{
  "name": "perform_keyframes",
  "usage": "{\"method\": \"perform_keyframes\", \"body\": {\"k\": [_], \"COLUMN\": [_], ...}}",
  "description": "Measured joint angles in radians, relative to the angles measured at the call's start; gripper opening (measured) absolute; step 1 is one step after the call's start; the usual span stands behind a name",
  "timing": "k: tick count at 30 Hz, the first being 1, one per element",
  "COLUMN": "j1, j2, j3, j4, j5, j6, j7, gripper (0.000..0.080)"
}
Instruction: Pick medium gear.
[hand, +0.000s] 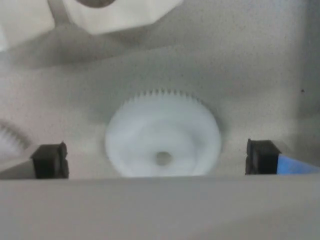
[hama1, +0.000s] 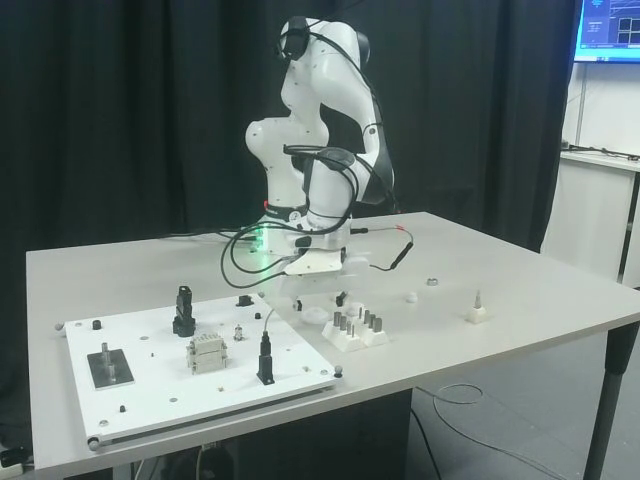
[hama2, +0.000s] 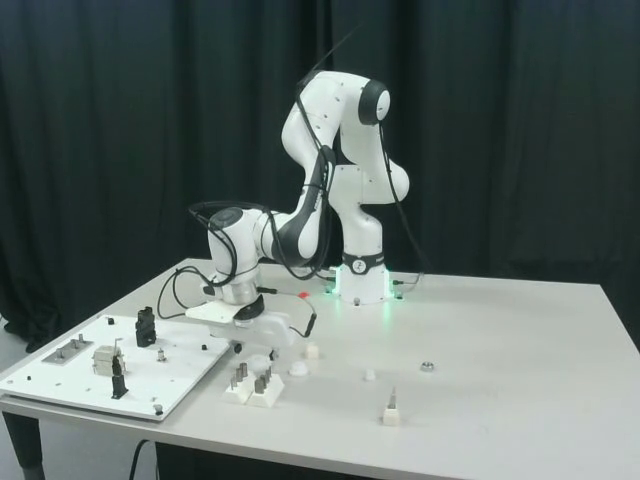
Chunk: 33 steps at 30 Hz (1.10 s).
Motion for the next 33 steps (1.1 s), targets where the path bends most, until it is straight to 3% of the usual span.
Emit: {"method": "perform_keyframes", "body": {"k": [33], "j1": [0.0], "j2": [-0.064], "j3": [-0.003], "j4": [-0.008], "j5": [0.0], "j6": [-0.012], "j7": [0.003], "gripper": [0.08]}}
